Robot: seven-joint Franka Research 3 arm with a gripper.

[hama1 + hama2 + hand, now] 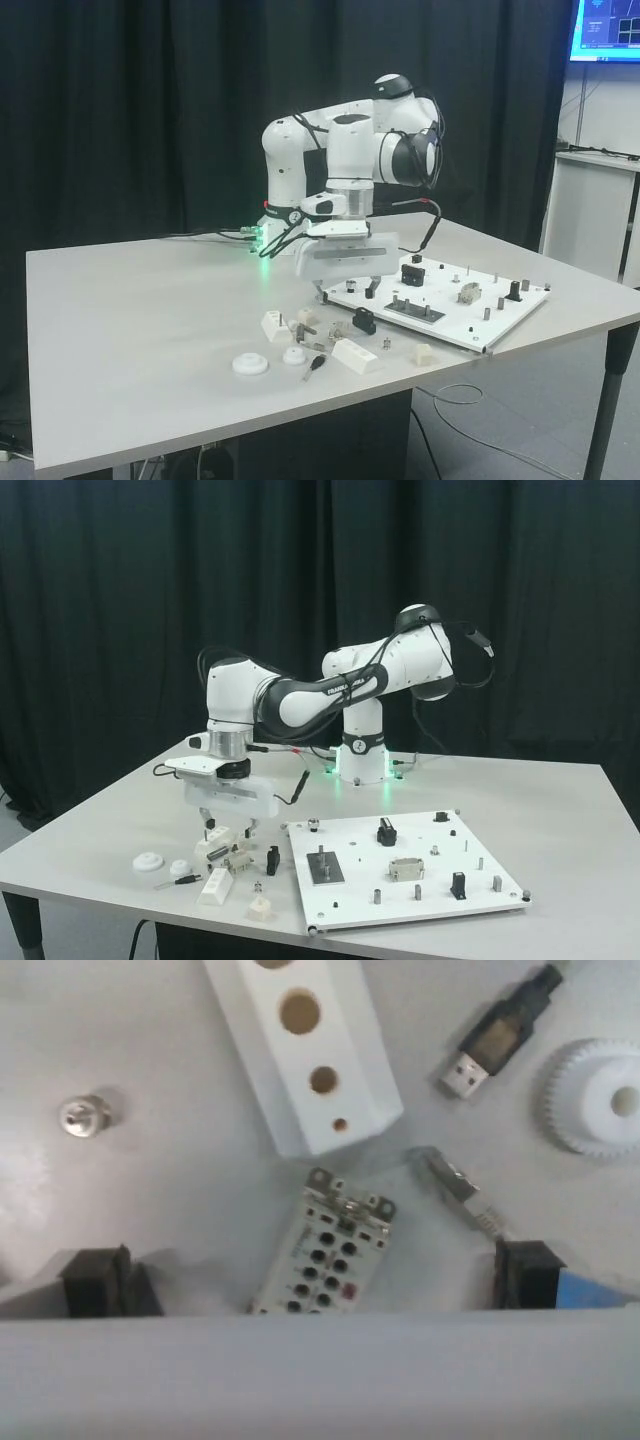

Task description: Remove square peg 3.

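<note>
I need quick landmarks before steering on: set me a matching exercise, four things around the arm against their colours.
Things:
1. gear
2. USB plug housing
3. light at the arm's base
4. table

Colours:
A. grey
B. green
C. white
D. black

Pairs: 1-C; 2-D; 3-B; 4-A

In the wrist view, the wrist housing hides the lower end of the pin connector point(322, 1255). The picture's edge cuts the holed white block point(305, 1045) and white gear point(597, 1097).
</note>
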